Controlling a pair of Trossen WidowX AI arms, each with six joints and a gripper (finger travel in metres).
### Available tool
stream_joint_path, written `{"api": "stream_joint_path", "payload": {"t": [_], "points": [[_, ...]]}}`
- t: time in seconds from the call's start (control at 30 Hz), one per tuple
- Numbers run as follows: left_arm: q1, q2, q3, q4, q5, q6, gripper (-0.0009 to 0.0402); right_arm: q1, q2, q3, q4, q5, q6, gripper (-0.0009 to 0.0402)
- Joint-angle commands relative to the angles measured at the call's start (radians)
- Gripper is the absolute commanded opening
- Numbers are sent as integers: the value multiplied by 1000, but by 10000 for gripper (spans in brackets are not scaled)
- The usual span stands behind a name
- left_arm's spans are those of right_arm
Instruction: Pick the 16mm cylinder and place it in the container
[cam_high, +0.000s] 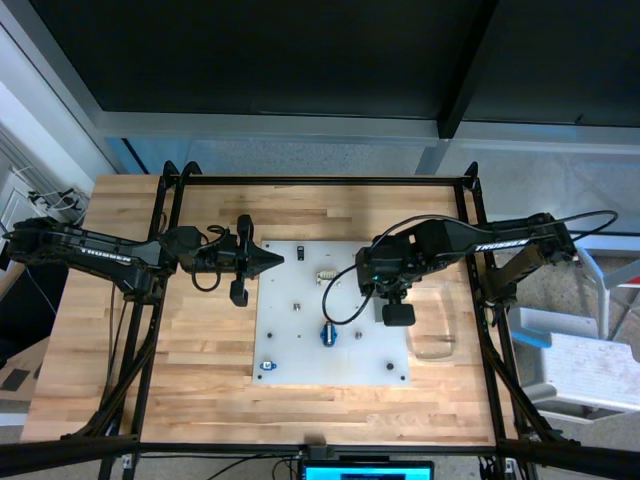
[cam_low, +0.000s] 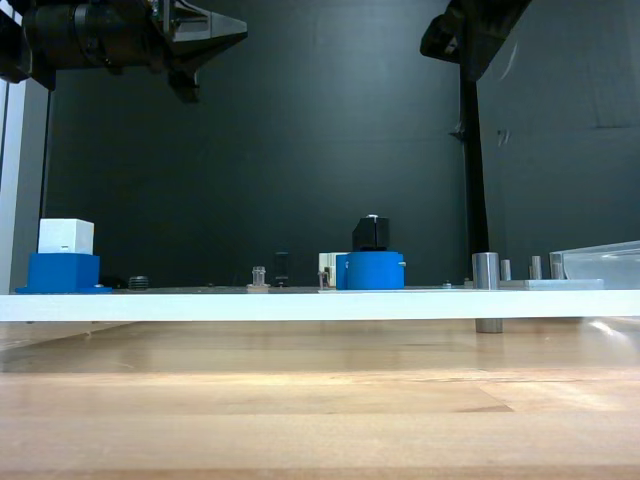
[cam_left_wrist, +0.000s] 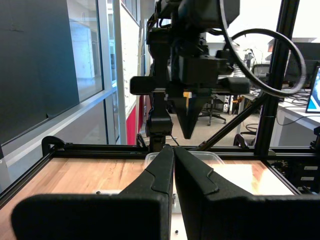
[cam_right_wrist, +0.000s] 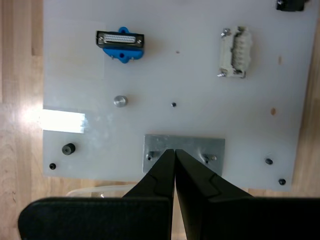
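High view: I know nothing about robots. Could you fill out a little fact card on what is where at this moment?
left gripper: jaws shut, held high near the board's left edge
right gripper: jaws shut, pointing down toward the grey block
16mm cylinder: upright on the white board, just right of the blue connector, not gripped
container: on the table beside the board's right edge, looks empty
progress: cylinder not yet picked
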Motion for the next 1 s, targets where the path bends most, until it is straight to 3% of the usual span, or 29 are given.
{"api": "stream_joint_path", "payload": {"t": [0.03, 0.13, 0.4, 1.0], "points": [[0, 0, 0, 0, 0, 0, 0, 24, 28, 6, 2, 3, 1, 1], [0, 0, 0, 0, 0, 0, 0, 51, 53, 6, 2, 18, -2, 7], [0, 0, 0, 0, 0, 0, 0, 94, 95, 6, 8, 18, 2, 53], [0, 0, 0, 0, 0, 0, 0, 117, 203, 2, 64, 28, 6, 185]]}}
